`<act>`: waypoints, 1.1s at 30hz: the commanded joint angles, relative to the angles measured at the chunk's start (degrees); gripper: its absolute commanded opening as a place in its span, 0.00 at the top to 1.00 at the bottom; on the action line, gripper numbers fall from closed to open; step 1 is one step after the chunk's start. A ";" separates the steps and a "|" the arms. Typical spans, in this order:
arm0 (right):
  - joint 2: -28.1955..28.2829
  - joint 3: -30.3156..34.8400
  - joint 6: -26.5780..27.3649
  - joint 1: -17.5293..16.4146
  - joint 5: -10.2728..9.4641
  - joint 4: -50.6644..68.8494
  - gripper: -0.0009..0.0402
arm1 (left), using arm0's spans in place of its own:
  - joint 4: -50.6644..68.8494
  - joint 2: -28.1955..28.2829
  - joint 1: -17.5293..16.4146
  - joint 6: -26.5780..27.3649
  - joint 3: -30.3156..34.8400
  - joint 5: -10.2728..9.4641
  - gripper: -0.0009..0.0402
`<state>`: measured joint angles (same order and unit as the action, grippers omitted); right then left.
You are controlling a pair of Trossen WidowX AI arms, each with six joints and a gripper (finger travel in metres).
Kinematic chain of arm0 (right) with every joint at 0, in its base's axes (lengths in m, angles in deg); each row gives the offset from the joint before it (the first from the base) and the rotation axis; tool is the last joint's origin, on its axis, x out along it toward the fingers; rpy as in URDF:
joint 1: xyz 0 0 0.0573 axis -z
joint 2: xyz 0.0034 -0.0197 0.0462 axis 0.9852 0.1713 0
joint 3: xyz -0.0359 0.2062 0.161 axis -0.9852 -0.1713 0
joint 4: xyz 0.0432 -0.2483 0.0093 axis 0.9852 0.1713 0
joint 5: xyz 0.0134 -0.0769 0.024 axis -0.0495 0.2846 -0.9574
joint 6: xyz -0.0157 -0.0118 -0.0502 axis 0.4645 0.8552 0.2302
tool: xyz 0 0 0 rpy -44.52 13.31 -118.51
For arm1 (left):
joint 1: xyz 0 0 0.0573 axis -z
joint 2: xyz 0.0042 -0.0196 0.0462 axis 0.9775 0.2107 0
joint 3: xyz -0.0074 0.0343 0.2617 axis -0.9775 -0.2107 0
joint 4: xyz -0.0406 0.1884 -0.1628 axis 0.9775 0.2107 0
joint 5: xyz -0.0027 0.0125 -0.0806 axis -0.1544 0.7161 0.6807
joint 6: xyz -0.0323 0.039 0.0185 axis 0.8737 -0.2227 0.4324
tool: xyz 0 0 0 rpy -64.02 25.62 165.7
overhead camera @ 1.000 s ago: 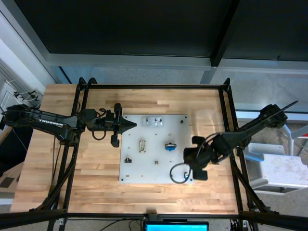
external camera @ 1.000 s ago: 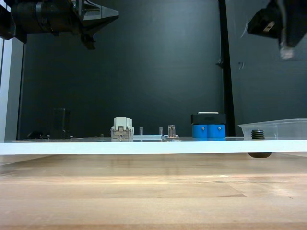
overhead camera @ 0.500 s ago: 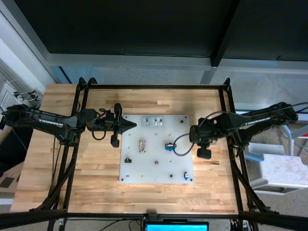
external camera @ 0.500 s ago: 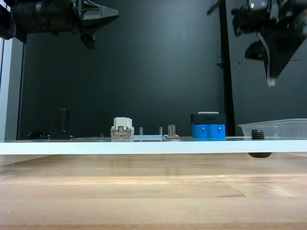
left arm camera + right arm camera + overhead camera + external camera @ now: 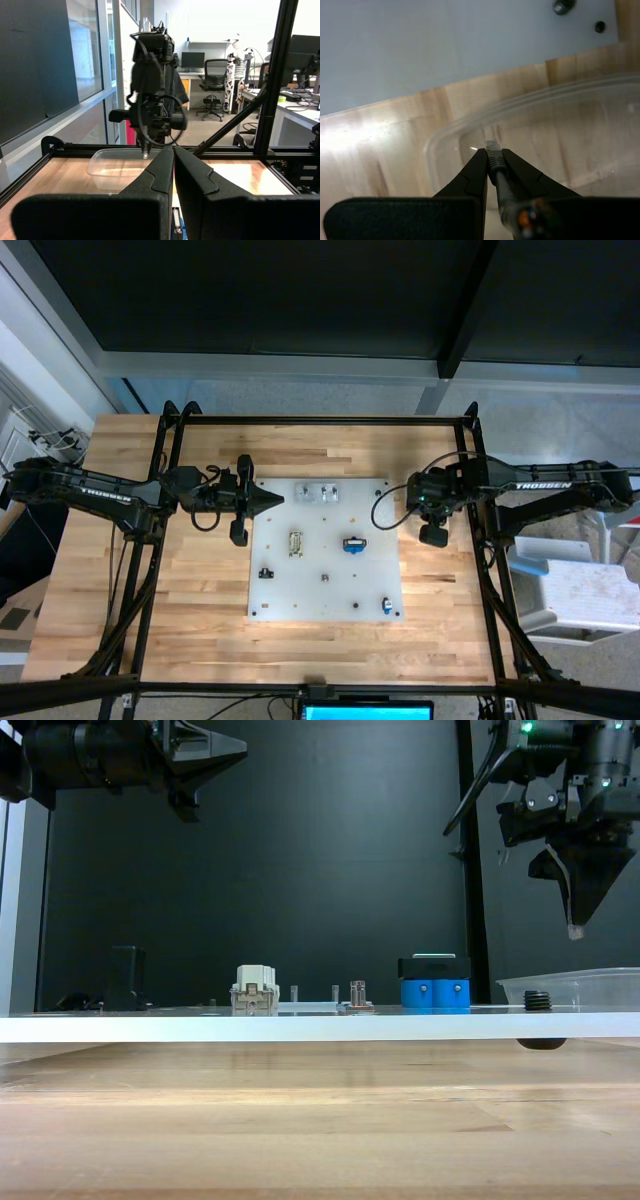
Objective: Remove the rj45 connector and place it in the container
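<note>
My right gripper [image 5: 491,151] is shut on the rj45 connector [image 5: 493,147], a small plug with a clear tip, a grey boot and cut coloured wires behind. It hangs nose-down [image 5: 574,931] above the container [image 5: 578,986], a clear plastic tray just right of the white board [image 5: 320,580]. The plug's tip is over the tray's near corner [image 5: 451,135] and is a short way above it. Across the board, my left gripper [image 5: 278,499] is shut and empty, held high over the board's left edge [image 5: 240,755]. From the left wrist view the right gripper [image 5: 145,150] stands over the tray [image 5: 117,162].
On the board stand a beige upright connector [image 5: 296,543], a bright blue connector [image 5: 353,544], a small black part [image 5: 265,572] and a small blue-and-white piece [image 5: 385,605] near the right front corner. A black frame [image 5: 478,540] rims the wooden table.
My right gripper has carried the plug from the board's near right corner toward the far right, over the tray, and come down lower. The left arm has stayed still.
</note>
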<state>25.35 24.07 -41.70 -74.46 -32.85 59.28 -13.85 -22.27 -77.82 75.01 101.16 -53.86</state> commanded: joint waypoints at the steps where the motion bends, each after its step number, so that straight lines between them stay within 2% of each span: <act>1: -0.70 -0.94 1.22 3.04 0.04 0.85 0.98 | 0.00 0.02 -0.02 0.00 0.00 0.00 0.98; 6: -1.79 -2.54 2.58 6.25 0.11 1.16 0.98 | 0.00 0.00 0.00 0.00 0.00 0.00 0.98; 13: -2.91 -2.75 2.82 6.99 0.11 1.84 0.94 | 0.00 0.02 0.00 0.00 0.00 0.00 0.98; 24: -2.91 -2.71 1.90 6.97 0.13 2.49 0.62 | 0.00 0.02 0.00 0.00 0.00 0.00 0.98; 33: -2.91 -2.71 2.01 6.97 0.63 2.43 0.43 | 0.00 0.02 0.00 0.00 0.00 0.00 0.98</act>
<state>22.40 21.32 -39.69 -67.47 -32.28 61.73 -13.85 -22.27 -77.82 75.01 101.16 -53.86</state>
